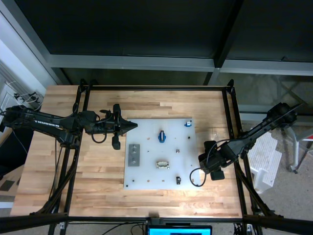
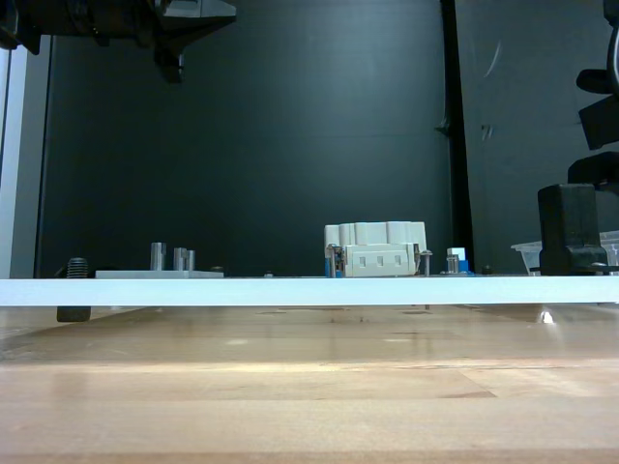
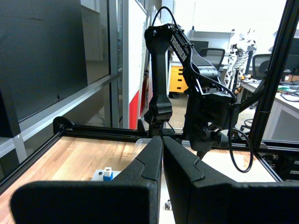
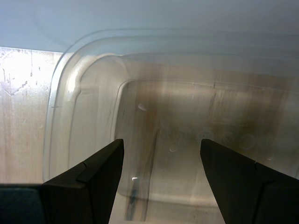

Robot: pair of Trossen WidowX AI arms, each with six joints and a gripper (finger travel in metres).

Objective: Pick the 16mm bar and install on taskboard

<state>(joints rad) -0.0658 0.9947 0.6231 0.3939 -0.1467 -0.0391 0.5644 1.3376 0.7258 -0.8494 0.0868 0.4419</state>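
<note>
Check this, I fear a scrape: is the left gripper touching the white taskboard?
Apart. Low view: the left gripper, shut, hangs high above the taskboard. The right gripper, open, is over a clear tray. 16mm bar not visible.

Robotics lab, open-plan office behind.
Two black robot arms [image 1: 44, 122] at a wood table [image 1: 98, 196] w/ black metal frame [image 1: 230, 112], white board [image 1: 146, 178] w/ small fittings; in bkgd office chairs [image 3: 212, 50], yellow drawer cabinet [image 3: 177, 79], desk [image 3: 286, 96] w/ gear.

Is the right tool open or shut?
Open: right tool fingers apart above a clear tray. Left tool, shut, over the board's left edge. 16mm bar: cannot tell.
</note>
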